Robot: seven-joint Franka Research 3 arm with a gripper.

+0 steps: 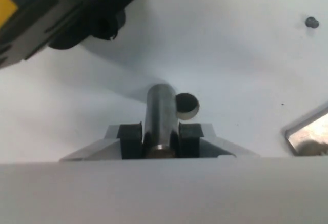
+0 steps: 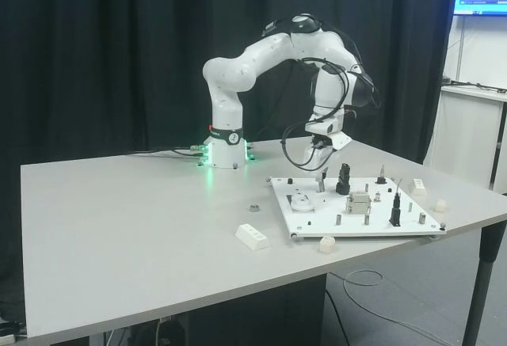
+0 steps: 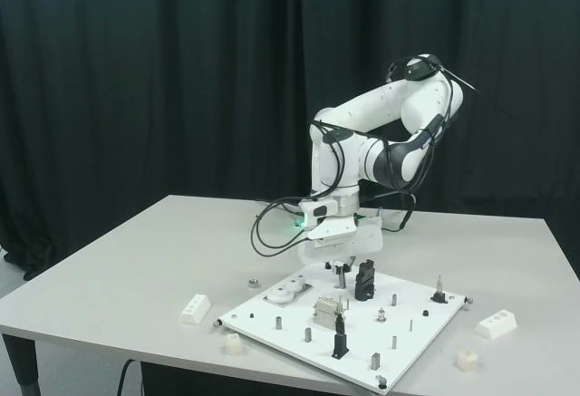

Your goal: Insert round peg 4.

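My gripper (image 1: pixel 161 141) is shut on a grey round peg (image 1: pixel 159 112), held upright between the two black fingertips. In the wrist view the peg's lower end sits right beside a round hole (image 1: pixel 187 105) in the white board (image 1: pixel 230 55), partly overlapping its rim. In the first room view the gripper (image 2: pixel 322 173) hangs over the back part of the board (image 2: pixel 356 211), with the peg (image 2: pixel 322 181) pointing down at it. The second room view shows the gripper (image 3: pixel 340 267) and the peg (image 3: pixel 341 278) just above the board (image 3: pixel 299 337), next to a black block (image 3: pixel 364 280).
A black fixture (image 1: pixel 66 14) stands on the board close to the peg. Several small pegs and parts (image 2: pixel 394 207) stand on the board. White blocks (image 2: pixel 253 235) (image 3: pixel 495 323) and a small ring (image 2: pixel 254 206) lie on the grey table (image 2: pixel 119 219) around it.
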